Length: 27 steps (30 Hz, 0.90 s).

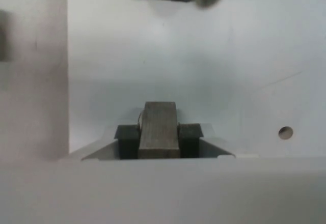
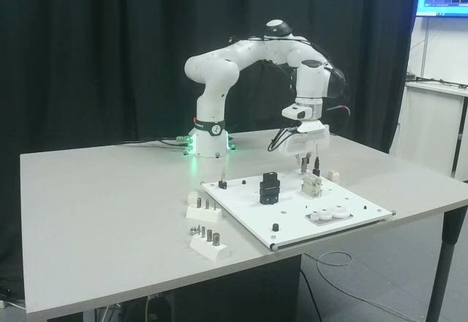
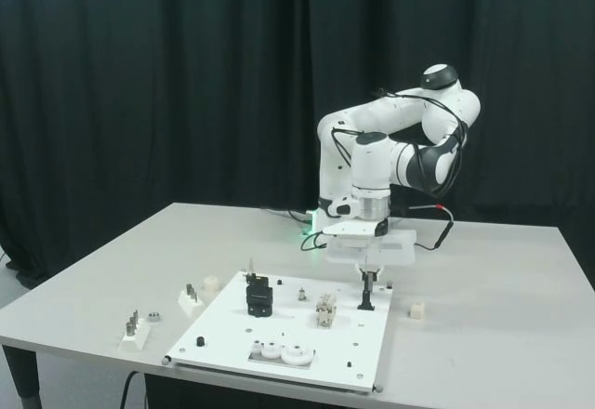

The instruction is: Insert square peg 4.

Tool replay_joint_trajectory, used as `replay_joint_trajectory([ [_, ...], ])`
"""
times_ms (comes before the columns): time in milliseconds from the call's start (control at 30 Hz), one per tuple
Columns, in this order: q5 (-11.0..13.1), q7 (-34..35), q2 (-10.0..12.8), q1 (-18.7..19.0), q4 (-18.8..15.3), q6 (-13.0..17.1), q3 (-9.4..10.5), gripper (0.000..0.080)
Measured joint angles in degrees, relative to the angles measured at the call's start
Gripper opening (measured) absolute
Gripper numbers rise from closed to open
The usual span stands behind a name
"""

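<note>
Square peg sits clenched between the two black fingers of the tool, its grey body standing out past the fingertips. In the room views the tool hangs over the far part of the white board, with the peg held above the board. A black block stands on the board, well apart. The board lies on the grey desk.

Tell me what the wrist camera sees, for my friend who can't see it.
The claw grips a grey square peg between its black fingers, above the white board. One small round hole shows off to one side.
</note>
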Motion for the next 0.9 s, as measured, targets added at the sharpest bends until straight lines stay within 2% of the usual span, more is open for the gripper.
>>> replay_joint_trajectory([
  [900,0.45,0.75,0.00,0.02,-0.43,0.94,1.29,0.0155],
])
